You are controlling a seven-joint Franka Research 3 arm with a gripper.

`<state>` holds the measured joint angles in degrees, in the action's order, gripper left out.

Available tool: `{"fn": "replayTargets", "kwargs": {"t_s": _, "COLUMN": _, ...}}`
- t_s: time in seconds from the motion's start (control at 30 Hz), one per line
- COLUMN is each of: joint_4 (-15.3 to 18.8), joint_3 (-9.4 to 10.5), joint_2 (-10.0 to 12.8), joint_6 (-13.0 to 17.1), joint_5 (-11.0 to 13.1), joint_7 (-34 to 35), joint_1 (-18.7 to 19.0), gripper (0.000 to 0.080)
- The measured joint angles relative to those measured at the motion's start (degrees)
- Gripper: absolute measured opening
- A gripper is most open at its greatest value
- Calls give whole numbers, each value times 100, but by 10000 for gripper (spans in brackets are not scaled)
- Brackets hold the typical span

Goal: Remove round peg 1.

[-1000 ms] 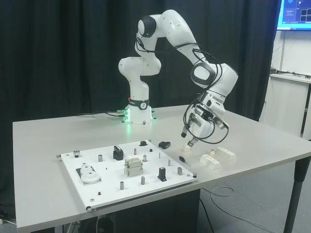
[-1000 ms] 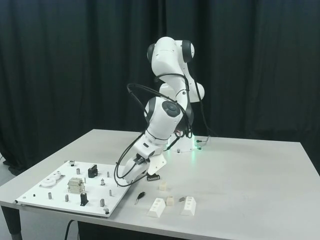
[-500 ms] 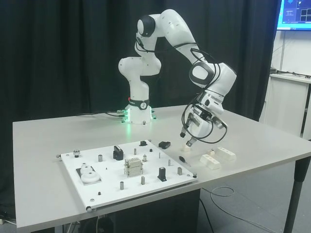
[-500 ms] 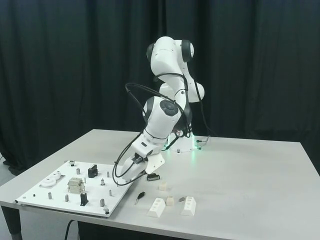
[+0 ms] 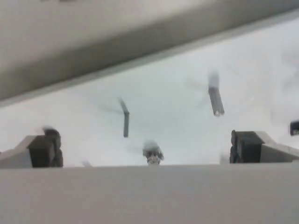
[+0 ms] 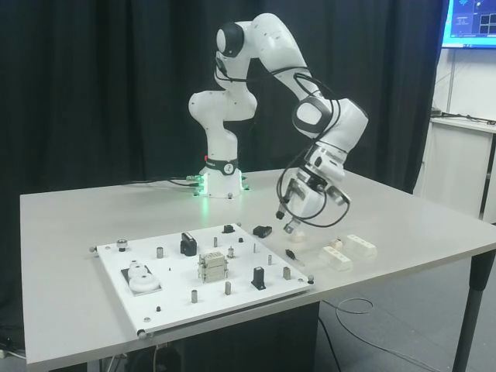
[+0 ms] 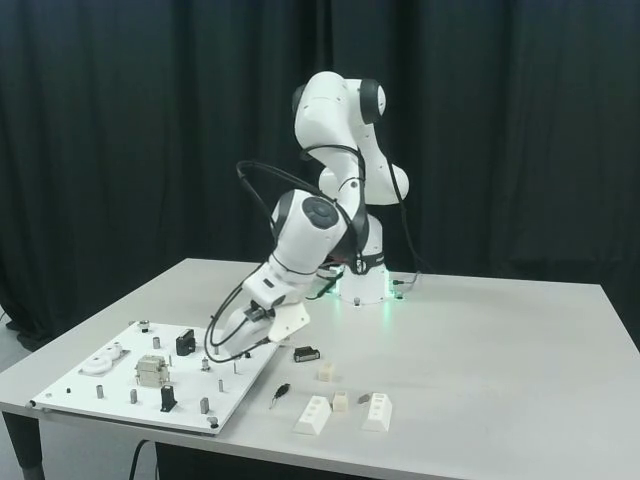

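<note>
Gripper [image 5: 145, 151] spread, empty, over white board [image 6: 174, 291].
Which blurred upright pin is round peg 1: cannot tell. Board at table's [image 6: 70, 225] 7 o'clock, white blocks [image 6: 347, 249] at 4; black curtain behind.

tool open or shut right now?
Open. In the wrist view the tool has its two black fingertips far apart with nothing between them, and the white board with its pegs lies beyond.
</note>
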<state>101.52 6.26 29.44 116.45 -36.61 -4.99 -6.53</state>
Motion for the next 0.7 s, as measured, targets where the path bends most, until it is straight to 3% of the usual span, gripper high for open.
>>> {"fn": "replayTargets", "kwargs": {"t_s": 0.37, "joint_4": 154, "joint_3": -419, "joint_2": -24, "joint_6": 401, "joint_5": 192, "joint_7": 651, "joint_1": -84, "gripper": 800}}
{"fn": "replayTargets", "kwargs": {"t_s": 0.53, "joint_4": 277, "joint_3": -592, "joint_2": -60, "joint_6": 662, "joint_5": 545, "joint_7": 766, "joint_1": -135, "gripper": 800}}
{"fn": "replayTargets", "kwargs": {"t_s": 0.7, "joint_4": 344, "joint_3": -795, "joint_2": -92, "joint_6": 823, "joint_5": 1113, "joint_7": 796, "joint_1": -135, "gripper": 800}}
